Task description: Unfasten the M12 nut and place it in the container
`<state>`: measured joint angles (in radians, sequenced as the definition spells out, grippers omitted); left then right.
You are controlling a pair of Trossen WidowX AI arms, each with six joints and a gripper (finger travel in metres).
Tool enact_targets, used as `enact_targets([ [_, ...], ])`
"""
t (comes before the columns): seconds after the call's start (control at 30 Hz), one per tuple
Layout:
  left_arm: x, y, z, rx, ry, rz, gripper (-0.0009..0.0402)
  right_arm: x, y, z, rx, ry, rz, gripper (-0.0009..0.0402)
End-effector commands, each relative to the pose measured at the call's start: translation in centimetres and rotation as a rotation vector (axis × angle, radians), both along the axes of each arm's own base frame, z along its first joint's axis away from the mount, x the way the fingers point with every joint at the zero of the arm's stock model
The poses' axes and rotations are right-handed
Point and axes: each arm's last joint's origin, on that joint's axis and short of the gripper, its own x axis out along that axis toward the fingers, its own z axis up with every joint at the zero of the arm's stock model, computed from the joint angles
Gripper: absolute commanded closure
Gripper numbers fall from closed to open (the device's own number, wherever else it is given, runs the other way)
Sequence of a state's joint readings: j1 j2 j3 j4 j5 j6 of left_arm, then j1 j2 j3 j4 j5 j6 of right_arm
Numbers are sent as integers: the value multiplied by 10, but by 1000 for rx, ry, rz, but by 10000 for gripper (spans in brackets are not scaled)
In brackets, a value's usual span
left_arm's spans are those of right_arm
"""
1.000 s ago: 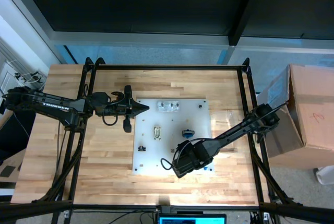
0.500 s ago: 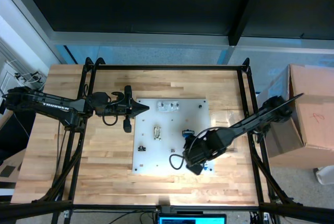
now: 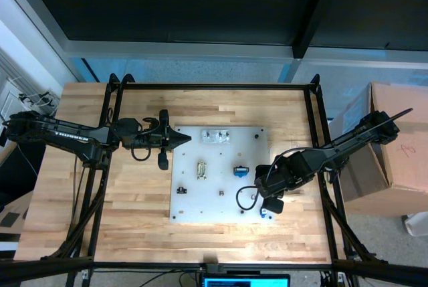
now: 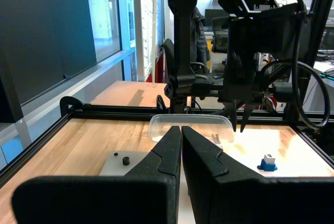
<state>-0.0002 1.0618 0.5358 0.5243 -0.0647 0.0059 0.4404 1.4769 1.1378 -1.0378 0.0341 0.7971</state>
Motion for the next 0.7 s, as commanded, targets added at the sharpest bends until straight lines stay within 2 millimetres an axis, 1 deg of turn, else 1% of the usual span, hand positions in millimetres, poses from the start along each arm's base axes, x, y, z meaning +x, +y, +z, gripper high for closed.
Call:
enact_targets([
  [0.03,0,0,0,0,0,0,393,9,6,-11,1,-9,18,315],
  [0.2,0,0,0,0,0,0,393,26,13,-23,10,5,-55,258],
  [0.4,0,0,0,0,3,0,393,45,23,-25,6,25,-81,204],
  [0.47,0,0,0,0,3,0,393,51,26,-24,6,26,-82,192],
  [0.6,0,0,0,0,3,0,393,62,31,-27,-8,51,-82,178],
  [0.7,0,0,0,0,3,0,393,67,33,-36,-19,77,-88,174],
])
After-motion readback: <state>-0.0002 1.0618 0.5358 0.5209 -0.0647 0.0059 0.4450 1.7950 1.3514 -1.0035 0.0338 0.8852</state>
